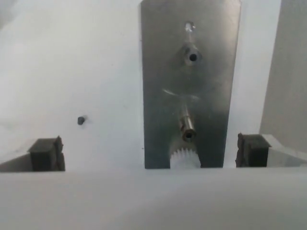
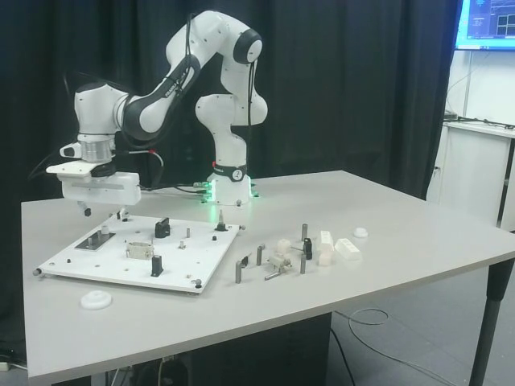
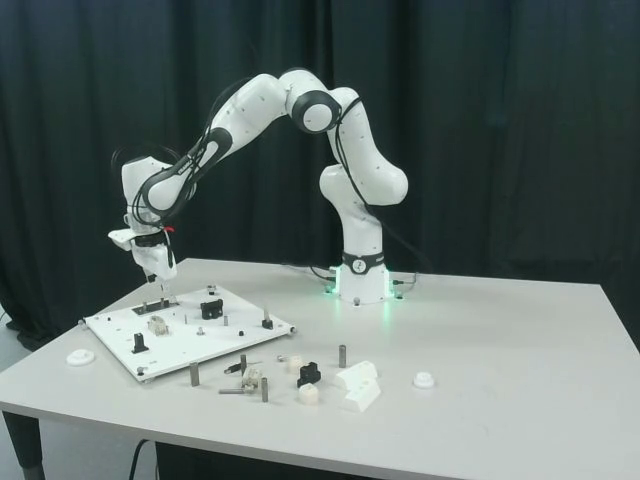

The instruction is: Remove square peg 1.

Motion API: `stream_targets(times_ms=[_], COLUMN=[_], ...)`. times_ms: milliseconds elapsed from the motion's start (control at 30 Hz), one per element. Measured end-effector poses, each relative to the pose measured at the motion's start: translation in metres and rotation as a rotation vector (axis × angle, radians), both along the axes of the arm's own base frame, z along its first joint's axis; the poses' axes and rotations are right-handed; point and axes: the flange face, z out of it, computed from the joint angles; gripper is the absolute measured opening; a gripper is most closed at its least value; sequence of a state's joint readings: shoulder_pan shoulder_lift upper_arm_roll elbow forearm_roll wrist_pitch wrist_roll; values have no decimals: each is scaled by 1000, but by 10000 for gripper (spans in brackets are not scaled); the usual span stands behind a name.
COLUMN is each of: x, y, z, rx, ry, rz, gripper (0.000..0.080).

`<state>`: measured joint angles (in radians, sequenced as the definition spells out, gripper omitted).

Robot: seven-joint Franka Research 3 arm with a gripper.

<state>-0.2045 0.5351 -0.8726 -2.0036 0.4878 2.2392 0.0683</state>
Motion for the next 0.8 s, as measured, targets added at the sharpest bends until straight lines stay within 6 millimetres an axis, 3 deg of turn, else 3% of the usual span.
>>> stream_targets(times_ms=[800], x=[7], y=[5], z=[0], rx=[10], ry=[2], rz=[-18], gripper=[800])
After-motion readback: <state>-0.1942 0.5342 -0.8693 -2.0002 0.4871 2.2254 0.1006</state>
